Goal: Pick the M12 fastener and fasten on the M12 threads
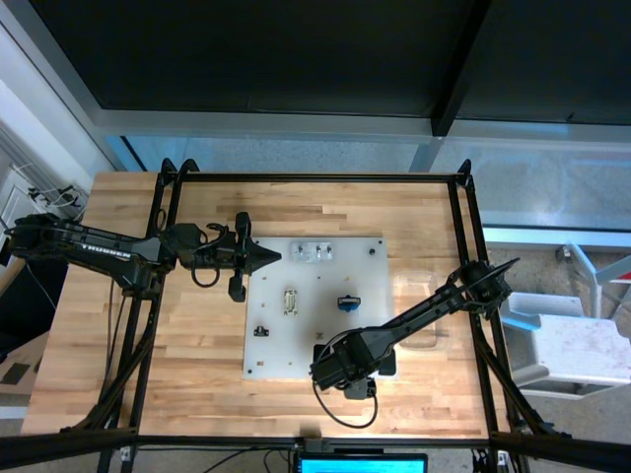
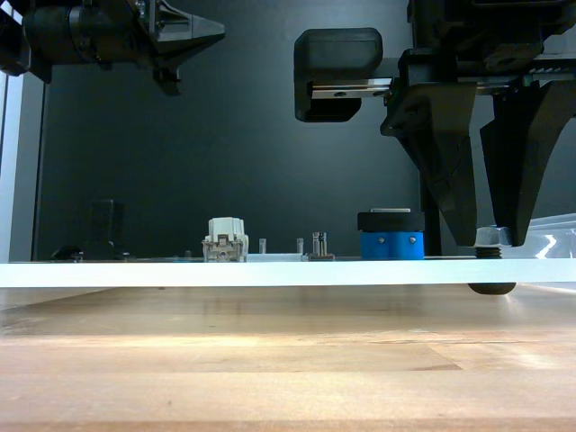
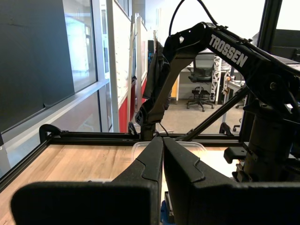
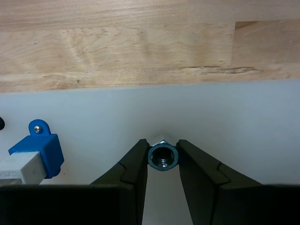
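At board (image 1: 296, 335) near right edge | right gripper (image 4: 162, 149) clamps nut (image 2: 491, 236) | nut bore upright, directly atop ribbed stud (image 2: 490, 253), axes apparently aligned | left gripper (image 1: 277, 256) closed, empty, high, far left, well apart

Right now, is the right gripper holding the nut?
Yes: right gripper clamps the nut just above the board; left gripper hangs shut over the board's left edge.

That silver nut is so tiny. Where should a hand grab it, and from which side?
By two opposite outer sides, coming from straight above, so its threaded hole is left free to meet the black stud. The right hand holds the nut just so, at the board's near right edge. The left hand hangs shut over the board's far left.
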